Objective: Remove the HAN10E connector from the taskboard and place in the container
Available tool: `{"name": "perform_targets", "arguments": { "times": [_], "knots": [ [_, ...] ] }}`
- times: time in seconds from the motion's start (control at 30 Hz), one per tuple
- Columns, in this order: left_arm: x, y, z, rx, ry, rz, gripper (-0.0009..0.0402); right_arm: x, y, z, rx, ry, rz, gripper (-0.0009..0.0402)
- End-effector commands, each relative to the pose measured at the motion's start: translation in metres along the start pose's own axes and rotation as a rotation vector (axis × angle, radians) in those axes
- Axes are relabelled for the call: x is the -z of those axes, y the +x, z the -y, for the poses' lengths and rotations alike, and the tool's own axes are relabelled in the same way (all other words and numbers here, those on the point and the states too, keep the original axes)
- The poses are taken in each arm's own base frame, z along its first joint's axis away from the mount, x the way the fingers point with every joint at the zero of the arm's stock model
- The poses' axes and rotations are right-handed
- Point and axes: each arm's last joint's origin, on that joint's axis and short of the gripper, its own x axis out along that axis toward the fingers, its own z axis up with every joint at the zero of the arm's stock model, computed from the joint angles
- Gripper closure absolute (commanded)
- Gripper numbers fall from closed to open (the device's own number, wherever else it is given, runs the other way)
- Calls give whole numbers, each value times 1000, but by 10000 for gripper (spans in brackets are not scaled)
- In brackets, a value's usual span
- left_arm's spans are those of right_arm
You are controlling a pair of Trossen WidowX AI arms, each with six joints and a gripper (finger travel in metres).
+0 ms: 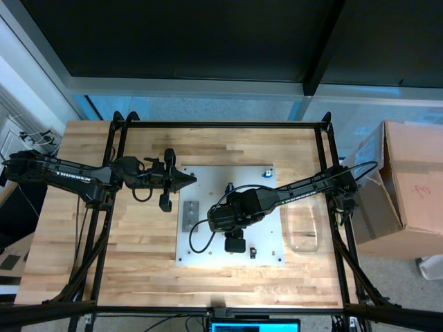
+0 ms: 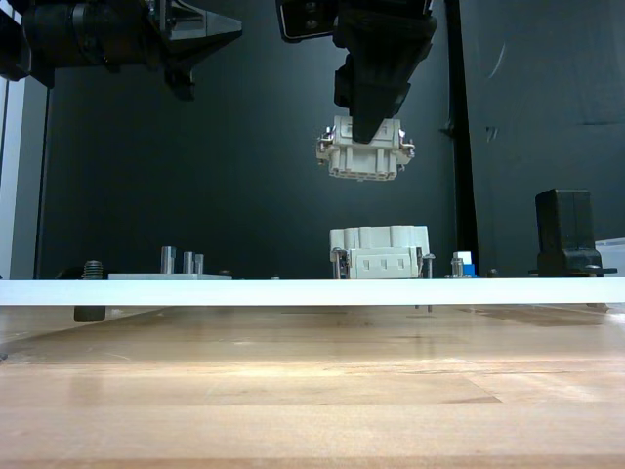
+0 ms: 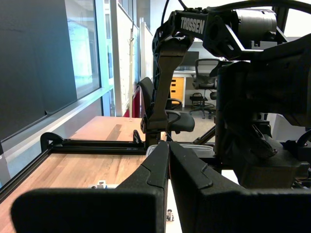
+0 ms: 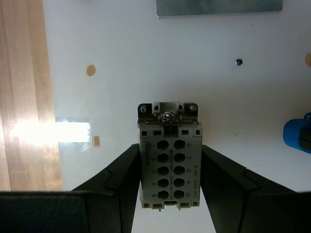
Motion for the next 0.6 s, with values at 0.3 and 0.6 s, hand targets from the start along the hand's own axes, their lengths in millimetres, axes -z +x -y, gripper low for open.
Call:
{"name": "perform_targets", "arguments": {
  "times": [0.3, 0.6],
  "knots": [
    [0, 0, 0, 0, 0, 0, 393, 6, -6, 16, 11, 120, -2, 384],
    [0, 0, 0, 0, 0, 0, 393, 31, -20, 47, 34, 191, -15, 384]
  ]
}}
